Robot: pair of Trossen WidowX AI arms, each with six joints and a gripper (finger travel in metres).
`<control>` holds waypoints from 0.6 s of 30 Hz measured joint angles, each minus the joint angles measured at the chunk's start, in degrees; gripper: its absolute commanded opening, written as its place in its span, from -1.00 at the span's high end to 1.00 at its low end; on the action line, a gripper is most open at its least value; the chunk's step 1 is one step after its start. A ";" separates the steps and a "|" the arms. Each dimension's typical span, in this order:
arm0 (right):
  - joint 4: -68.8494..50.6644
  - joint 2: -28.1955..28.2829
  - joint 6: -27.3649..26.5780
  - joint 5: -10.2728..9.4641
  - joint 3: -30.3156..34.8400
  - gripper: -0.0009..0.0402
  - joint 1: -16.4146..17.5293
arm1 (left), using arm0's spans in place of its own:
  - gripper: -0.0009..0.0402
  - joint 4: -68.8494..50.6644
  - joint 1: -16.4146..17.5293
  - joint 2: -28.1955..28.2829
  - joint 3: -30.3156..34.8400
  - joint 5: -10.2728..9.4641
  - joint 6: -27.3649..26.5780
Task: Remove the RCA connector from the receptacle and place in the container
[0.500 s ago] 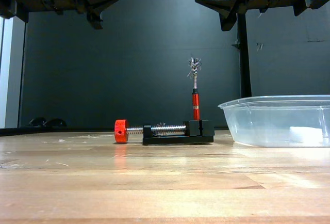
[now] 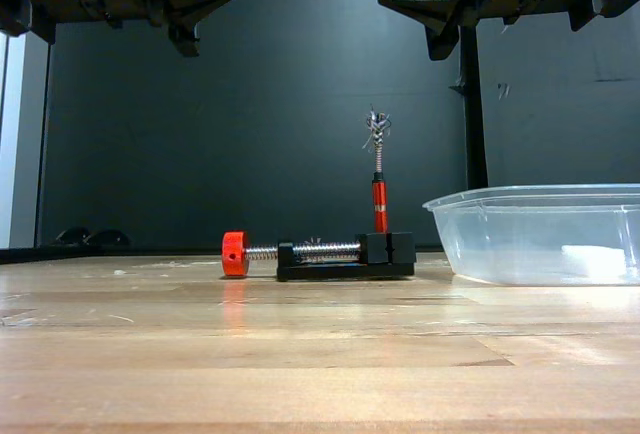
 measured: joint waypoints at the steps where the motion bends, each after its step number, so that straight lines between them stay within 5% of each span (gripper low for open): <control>1: 0.00 0.00 0.00 -0.02 0.02 0.96 0.00 | 0.96 0.00 0.00 -0.02 -0.02 0.00 0.00; 9: -1.44 0.00 2.34 -1.31 0.96 0.96 0.09 | 0.96 0.00 0.00 -0.02 0.00 0.00 0.00; 18: -22.29 0.07 2.38 -1.09 8.59 0.96 0.74 | 0.96 0.00 0.00 -0.02 0.00 0.00 0.00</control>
